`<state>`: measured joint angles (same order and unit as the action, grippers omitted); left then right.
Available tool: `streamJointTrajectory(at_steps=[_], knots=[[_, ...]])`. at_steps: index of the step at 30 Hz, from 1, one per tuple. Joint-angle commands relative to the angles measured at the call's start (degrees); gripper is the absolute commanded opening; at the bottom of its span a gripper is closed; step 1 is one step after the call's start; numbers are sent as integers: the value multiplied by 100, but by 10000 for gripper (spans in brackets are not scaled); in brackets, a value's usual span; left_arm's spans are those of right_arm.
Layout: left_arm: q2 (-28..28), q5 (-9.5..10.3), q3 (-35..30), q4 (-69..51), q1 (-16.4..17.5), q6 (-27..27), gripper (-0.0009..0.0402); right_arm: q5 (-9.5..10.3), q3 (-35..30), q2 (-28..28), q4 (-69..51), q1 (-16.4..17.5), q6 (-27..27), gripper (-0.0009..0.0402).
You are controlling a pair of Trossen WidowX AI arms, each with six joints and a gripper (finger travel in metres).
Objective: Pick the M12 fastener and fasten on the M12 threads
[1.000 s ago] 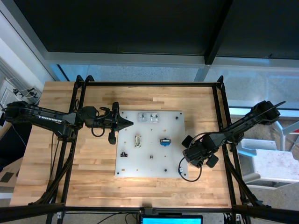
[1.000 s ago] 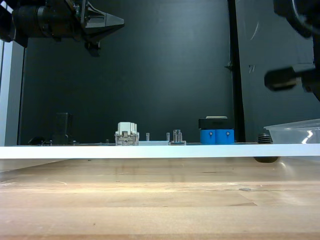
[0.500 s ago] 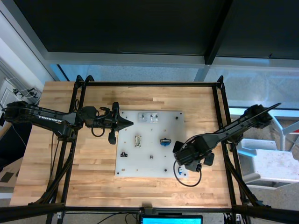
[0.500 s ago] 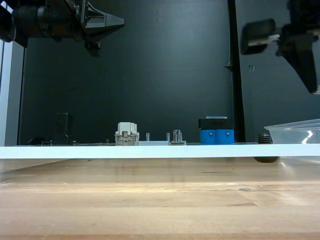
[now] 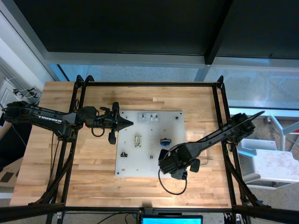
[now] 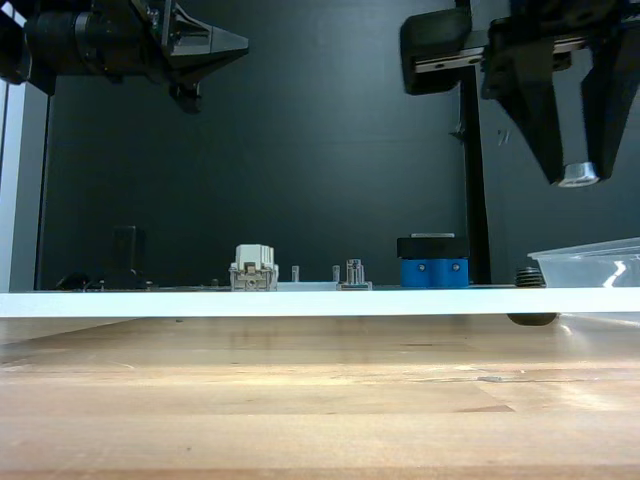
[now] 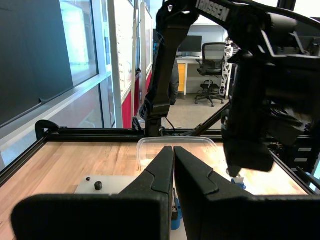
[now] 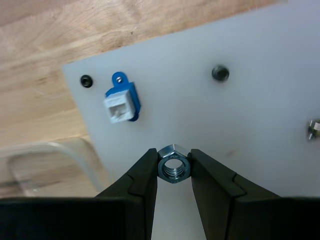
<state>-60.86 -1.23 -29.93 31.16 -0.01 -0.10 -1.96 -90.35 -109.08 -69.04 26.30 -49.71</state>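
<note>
Since half a second ago we see the right arm (image 5: 219,135) swing further inward. Its right gripper (image 5: 176,163) now hangs over the near right part of the flat white board (image 5: 131,165), and in the low view its fingertips have come into sight with their load between them. We find the left gripper (image 5: 128,123) unchanged, parked high over the board's left edge, its tapered black fingers pressed together on nothing.

The right gripper's matte black fingers pinch the small silver hexagonal metal nut (image 8: 173,168) by two opposite flats, its threaded bore facing the wrist camera. We see the nut held in the air, well above the short black ribbed stud (image 6: 528,277), whose ribs stand bare. A clear plastic tray (image 6: 590,262) sits behind the stud, with a blue connector block (image 6: 433,271) to its left. The table (image 5: 93,186) is pale planked wood. White lettering (image 7: 220,7) on the right arm reads "TROSSEN".
</note>
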Motion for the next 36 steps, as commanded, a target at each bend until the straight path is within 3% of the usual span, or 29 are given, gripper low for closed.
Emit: streamJointTrajectory(at_steps=[1, 12, 36], knots=[[0, -2, -2, 2, 2, 0, 0, -2, -330, -286, -17, 4, -190, 18], [0, -2, -2, 2, 0, 0, 0, -9, -1045, -973, -98, 9, -533, 30], [0, -2, -2, 2, 0, 0, 0, -2, -1104, -1329, 289, 70, -634, 30]])
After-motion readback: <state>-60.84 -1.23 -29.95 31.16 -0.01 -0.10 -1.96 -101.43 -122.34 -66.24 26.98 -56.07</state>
